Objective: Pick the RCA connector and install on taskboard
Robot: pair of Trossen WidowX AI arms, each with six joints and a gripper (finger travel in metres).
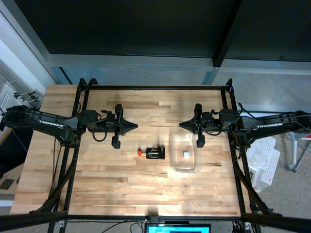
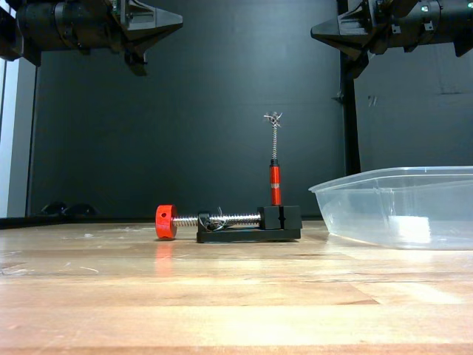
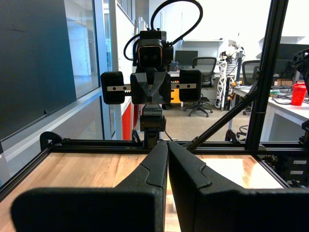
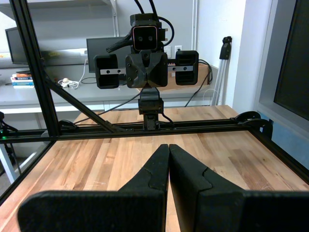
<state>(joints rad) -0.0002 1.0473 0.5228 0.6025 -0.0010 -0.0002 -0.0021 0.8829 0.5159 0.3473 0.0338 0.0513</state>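
High view: the left gripper (image 1: 136,126) and the right gripper (image 1: 181,125) hang over the wooden table (image 1: 121,189). They point at each other, well apart, and each tapers to a closed tip. Between them and nearer the camera lies the black taskboard (image 1: 156,153), its red knob (image 1: 139,153) toward the left arm. Just beside it on the right arm's side stands a clear tray (image 1: 176,165). The small whitish RCA connector (image 1: 185,154) sits on the tray's floor, and neither gripper touches it.

Low view: both grippers are high above the table. The taskboard rests on the wood, and a thin spring post (image 2: 275,159) stands upright on it.

Left wrist view: the left gripper's fingers (image 3: 149,174) are pressed together on nothing, facing the right arm.

Right wrist view: the right gripper's fingers (image 4: 193,183) likewise meet, empty.
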